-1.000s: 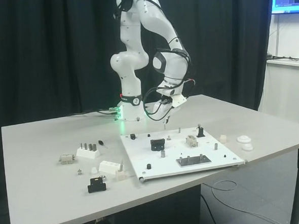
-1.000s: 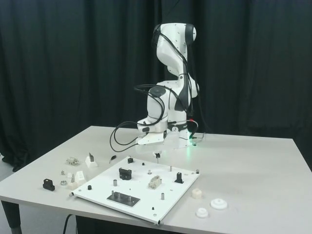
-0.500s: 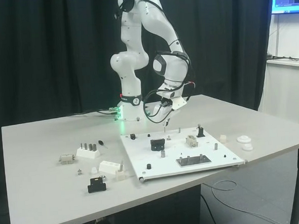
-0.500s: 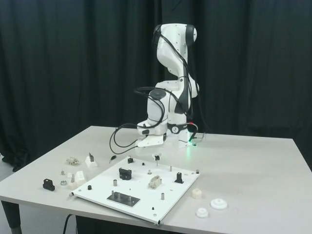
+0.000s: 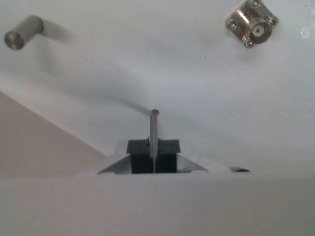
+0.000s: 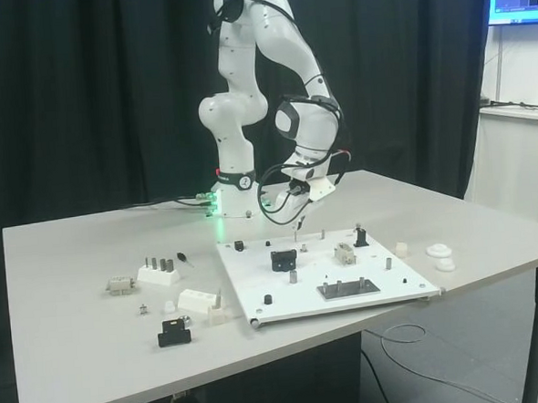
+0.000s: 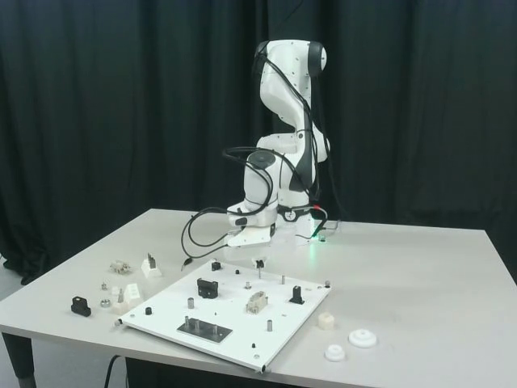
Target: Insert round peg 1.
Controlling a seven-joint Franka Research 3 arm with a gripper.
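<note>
Item: white board [image 6: 256,280] lying flat on the grey surface [image 6: 65,296], its near edge close to the surface's front edge; seen from the first room view, bare surface lies open at 12 o'clock of the board around the arm's base, small loose parts [image 6: 155,272] sit at 9 o'clock, white discs [image 6: 439,253] at 3 o'clock. Item: pincer [image 5: 153,155], closed on round peg 1 [image 5: 153,132], black pads pressed to either side of the shaft; it hangs over the board's far half, near the far edge. Peg: thin grey rod, long axis upright, free end pointing down at the board, tip just above or at the white face; contact cannot be told. Neighbours in the wrist view: a standing grey post [image 5: 22,34] and a square four-screw connector [image 5: 251,22], both well apart from the peg, open white face between.
</note>
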